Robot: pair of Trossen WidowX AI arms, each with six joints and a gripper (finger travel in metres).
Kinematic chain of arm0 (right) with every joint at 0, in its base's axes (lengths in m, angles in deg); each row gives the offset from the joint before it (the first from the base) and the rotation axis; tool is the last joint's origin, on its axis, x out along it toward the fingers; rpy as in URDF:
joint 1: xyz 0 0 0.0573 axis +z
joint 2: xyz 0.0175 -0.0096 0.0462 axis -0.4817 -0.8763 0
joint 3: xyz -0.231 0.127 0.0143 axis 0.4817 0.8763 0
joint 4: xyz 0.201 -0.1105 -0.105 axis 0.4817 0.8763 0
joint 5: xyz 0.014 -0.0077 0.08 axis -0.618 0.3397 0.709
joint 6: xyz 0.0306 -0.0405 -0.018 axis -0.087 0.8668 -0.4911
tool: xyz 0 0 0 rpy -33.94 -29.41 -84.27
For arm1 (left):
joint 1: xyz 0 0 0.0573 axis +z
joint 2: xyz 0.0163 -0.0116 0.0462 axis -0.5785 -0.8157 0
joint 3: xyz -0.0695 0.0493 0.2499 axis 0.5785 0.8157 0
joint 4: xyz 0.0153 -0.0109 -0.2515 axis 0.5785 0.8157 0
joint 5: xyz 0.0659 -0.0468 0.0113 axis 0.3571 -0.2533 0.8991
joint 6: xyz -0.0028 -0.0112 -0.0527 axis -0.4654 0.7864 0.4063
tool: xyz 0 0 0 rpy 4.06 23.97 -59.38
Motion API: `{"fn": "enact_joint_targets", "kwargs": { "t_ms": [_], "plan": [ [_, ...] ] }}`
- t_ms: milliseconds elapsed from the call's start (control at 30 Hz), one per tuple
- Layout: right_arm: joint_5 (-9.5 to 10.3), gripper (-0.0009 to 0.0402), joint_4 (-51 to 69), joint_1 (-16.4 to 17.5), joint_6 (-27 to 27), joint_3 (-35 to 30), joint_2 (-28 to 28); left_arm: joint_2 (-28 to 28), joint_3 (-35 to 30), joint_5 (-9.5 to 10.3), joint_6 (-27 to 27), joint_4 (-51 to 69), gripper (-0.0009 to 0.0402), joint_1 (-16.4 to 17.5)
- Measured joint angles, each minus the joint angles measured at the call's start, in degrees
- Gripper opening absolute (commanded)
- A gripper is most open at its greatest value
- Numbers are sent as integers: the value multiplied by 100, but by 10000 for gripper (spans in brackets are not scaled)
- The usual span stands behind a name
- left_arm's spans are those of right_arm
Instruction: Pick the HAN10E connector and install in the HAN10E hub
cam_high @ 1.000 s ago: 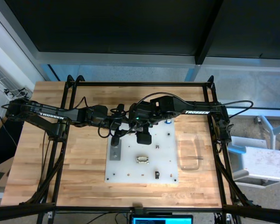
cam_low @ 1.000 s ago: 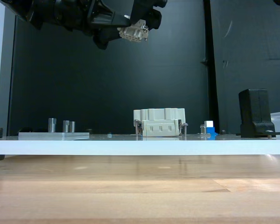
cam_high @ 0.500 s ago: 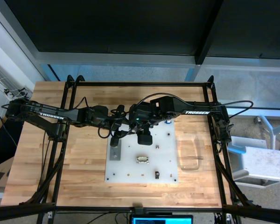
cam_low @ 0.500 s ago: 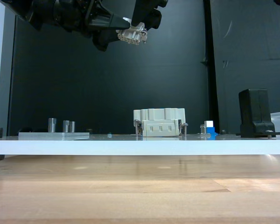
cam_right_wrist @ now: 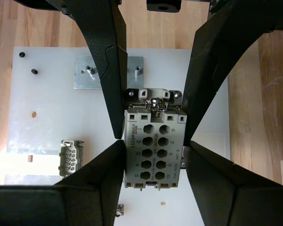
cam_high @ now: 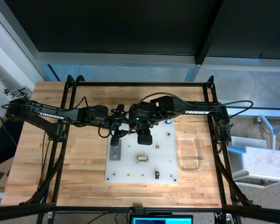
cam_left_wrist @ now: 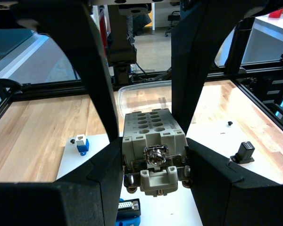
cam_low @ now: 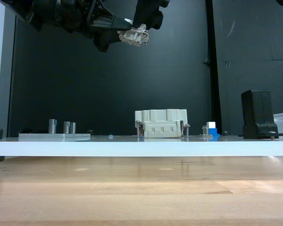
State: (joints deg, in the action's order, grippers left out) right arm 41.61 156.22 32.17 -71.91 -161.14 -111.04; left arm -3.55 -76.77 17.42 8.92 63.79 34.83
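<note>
The HAN10E connector (cam_low: pixel 133 35), a pale grey-beige block with round pin holes, hangs high above the board, slightly tilted. My right gripper (cam_right_wrist: pixel 153 160) is shut on its sides. My left gripper (cam_left_wrist: pixel 153 155) comes in from the left, and its fingers also press on the connector (cam_left_wrist: pixel 148 134) from both sides. In the high view both grippers meet over the board's far part and hide the connector. The HAN10E hub (cam_high: pixel 141 160), metal-framed with a beige insert, sits near the board's middle (cam_low: pixel 161 125), below and nearer than the grippers. It also shows in the right wrist view (cam_right_wrist: pixel 70 157).
The white board (cam_high: pixel 170 173) carries a grey metal block with posts (cam_high: pixel 114 152) at its left, a small black part (cam_high: pixel 157 175) near the front and a blue piece (cam_low: pixel 211 130). A clear tray (cam_high: pixel 189 153) lies on the wooden table to the right.
The left gripper's fingers have moved in onto the connector, which shifted and tilted slightly while still held by the right gripper. The hub has not moved.
</note>
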Motion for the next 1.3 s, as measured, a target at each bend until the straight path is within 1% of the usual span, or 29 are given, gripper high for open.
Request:
{"fn": "enact_joint_targets", "kwargs": {
  "t_ms": [67,300,600,667,767,867,933,1067,1167,1300],
  "plan": [
    [-9,129,17,-2,-22,0,4,2,0,28,20,2,111,2],
    [-11,98,17,-2,-9,0,7,2,0,22,9,-2,111,2],
    [-13,76,4,-4,24,0,7,2,0,20,17,-4,111,2],
    [-13,74,4,-4,26,0,7,2,0,17,20,-7,117,2],
    [-20,70,4,-4,39,0,7,2,0,61,42,-7,144,0],
    [-20,66,2,-4,46,0,15,4,0,83,87,-13,186,0],
    [-24,66,2,-4,87,0,26,4,0,61,122,-22,216,0],
    [-46,67,2,-7,85,2,55,9,0,59,302,-31,267,-4],
    [-44,67,4,-7,72,7,96,13,-4,66,321,-31,287,-7],
    [-37,67,26,0,39,7,151,39,-9,87,323,39,288,-4]
  ]
}}
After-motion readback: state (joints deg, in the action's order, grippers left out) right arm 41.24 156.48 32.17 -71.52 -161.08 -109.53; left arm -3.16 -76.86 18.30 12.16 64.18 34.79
